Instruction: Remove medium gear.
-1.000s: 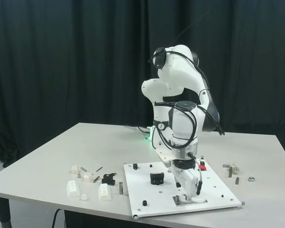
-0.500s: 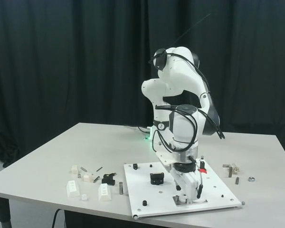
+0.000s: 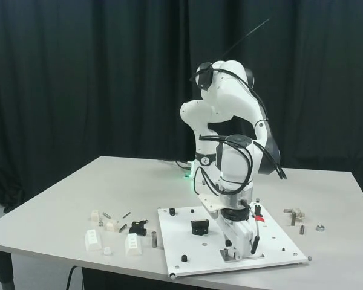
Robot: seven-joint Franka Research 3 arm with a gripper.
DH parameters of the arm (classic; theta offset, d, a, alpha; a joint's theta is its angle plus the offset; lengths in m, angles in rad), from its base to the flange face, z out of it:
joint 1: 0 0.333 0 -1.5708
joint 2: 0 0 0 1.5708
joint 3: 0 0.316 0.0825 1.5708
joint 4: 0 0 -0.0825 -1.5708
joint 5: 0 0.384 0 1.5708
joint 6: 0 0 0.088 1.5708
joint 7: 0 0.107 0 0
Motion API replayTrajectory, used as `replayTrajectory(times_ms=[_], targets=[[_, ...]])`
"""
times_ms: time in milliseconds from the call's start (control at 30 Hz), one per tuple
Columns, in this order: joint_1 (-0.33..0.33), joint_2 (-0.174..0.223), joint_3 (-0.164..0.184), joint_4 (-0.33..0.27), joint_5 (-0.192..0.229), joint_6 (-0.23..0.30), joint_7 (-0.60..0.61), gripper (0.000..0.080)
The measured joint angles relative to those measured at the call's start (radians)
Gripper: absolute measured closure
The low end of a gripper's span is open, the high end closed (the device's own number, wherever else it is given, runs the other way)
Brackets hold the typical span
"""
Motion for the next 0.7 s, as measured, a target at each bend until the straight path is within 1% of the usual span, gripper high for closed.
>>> replayTrajectory(times_ms=[167,200,700], targets=[[0.001,0.000,0.000,0.000,0.000,0.017,0.003,0.0166],[0.001,0.000,0.000,0.000,0.000,0.017,0.003,0.0413],[0.001,-0.001,0.000,0.000,0.000,0.017,0.010,0.0412]])
